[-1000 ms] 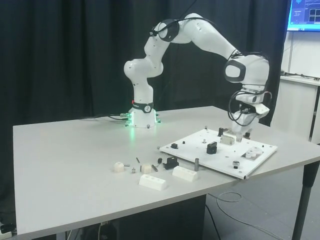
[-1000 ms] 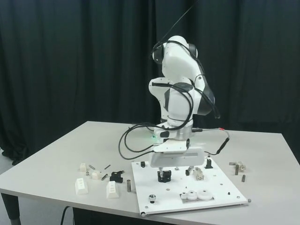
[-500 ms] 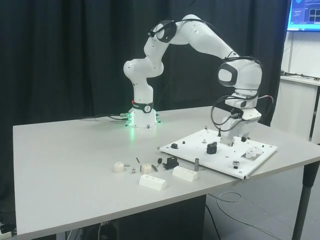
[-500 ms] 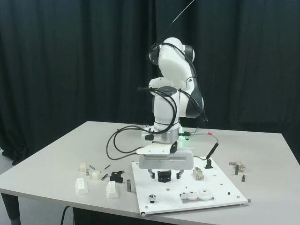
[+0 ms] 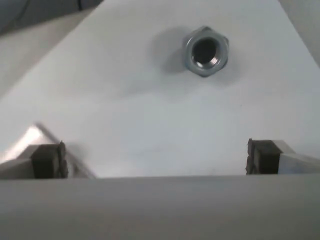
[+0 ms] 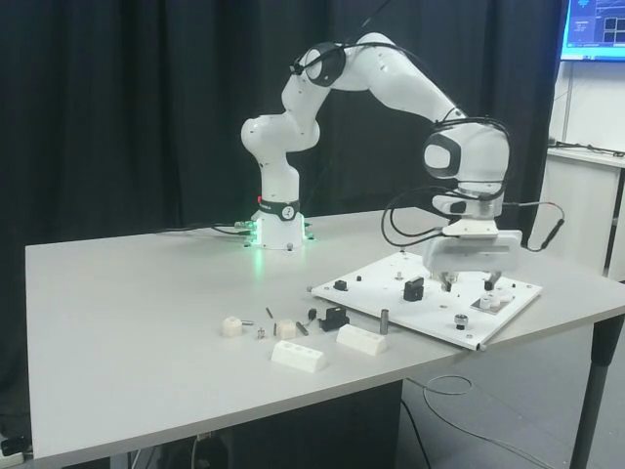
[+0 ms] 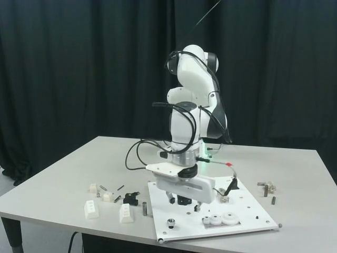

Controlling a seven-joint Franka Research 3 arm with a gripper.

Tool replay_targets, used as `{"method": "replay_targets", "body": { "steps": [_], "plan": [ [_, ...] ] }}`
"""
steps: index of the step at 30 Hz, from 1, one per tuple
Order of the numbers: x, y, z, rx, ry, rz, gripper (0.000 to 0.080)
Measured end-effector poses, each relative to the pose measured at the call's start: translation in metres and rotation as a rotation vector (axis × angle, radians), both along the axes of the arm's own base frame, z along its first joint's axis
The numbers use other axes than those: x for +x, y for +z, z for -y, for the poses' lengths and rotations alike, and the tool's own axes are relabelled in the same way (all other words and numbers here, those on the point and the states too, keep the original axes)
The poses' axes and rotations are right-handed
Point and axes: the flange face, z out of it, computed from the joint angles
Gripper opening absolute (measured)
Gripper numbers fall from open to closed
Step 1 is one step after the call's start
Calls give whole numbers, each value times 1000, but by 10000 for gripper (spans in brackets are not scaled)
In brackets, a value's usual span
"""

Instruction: Remove bolt 4.

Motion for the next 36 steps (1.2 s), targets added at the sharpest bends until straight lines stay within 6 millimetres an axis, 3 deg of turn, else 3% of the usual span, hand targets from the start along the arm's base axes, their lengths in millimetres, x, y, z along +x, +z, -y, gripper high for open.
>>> {"method": "replay_targets", "body": {
  "steps": [10,25,36],
  "plan": [
    [3,-13,7,22,-176,10,800],
    [7,-21,33,55,-473,18,800],
    [18,-23,37,90,-647,40,800]
  ]
}}
